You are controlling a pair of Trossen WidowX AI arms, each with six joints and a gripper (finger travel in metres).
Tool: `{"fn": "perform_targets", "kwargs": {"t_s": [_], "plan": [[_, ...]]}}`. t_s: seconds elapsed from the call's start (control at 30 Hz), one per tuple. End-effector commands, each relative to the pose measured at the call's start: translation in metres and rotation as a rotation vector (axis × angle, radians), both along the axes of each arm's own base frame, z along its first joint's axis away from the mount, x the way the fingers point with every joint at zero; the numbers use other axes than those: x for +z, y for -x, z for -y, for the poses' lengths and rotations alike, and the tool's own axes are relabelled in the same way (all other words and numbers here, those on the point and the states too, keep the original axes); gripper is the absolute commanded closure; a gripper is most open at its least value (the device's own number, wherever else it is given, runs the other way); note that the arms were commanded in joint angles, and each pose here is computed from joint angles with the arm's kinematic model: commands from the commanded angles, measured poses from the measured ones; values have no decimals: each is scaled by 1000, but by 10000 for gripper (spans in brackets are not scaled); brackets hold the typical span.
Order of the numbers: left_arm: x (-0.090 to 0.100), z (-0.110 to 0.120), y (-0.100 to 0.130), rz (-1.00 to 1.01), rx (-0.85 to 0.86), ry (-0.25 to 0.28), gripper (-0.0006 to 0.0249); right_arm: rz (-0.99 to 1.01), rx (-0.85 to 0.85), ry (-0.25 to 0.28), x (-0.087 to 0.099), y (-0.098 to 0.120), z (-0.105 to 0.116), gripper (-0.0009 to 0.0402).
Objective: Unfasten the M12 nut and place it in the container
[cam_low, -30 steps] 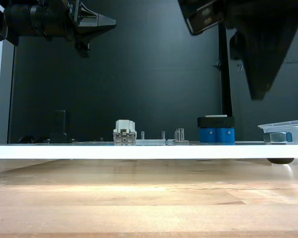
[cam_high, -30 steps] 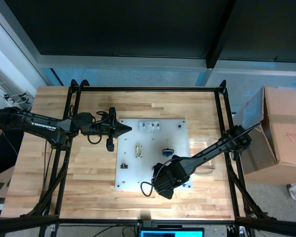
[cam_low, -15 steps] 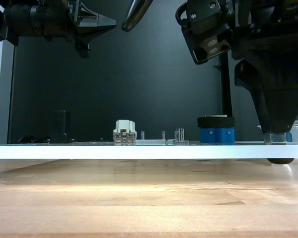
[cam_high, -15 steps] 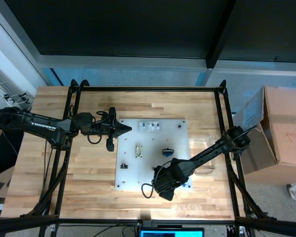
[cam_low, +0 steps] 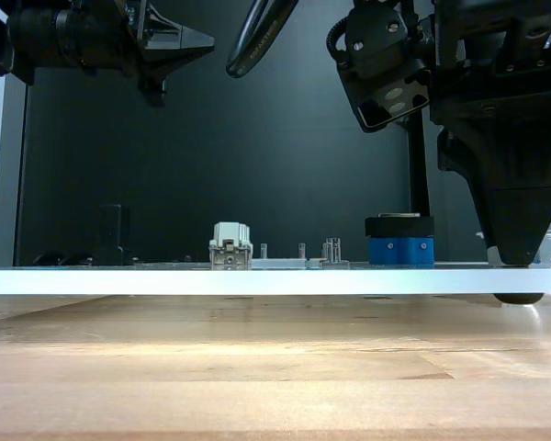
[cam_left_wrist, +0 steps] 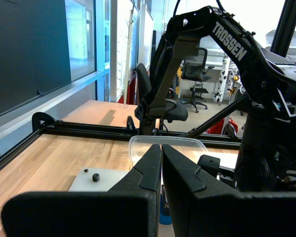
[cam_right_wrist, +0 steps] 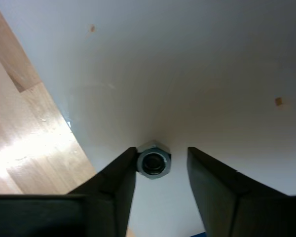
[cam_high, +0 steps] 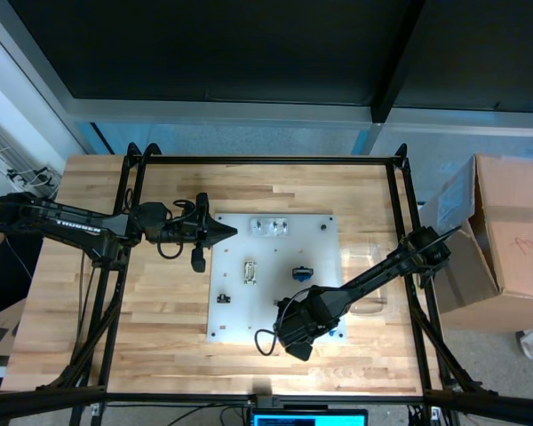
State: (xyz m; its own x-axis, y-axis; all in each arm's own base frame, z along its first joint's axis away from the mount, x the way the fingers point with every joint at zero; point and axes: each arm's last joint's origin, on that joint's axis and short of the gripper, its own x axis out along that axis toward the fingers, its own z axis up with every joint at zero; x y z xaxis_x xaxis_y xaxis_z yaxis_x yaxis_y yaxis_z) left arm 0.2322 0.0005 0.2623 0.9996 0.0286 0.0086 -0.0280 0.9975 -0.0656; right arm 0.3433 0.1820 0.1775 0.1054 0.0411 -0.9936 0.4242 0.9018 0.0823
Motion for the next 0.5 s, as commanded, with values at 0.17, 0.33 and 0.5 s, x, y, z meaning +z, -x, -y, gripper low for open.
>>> {"fn": "perform_targets", "kwargs": {"t_s": [0.17,0.33,0.5], "plan": [[0,0,0,0,0,0,243,-8,57,-1,0,1,0,357],[0,0,0,0,0,0,243,-9,250,-8,0,1,-1,396],[0,0,0,0,0,0,243,9,584,23,0,1,-1,383]]}}
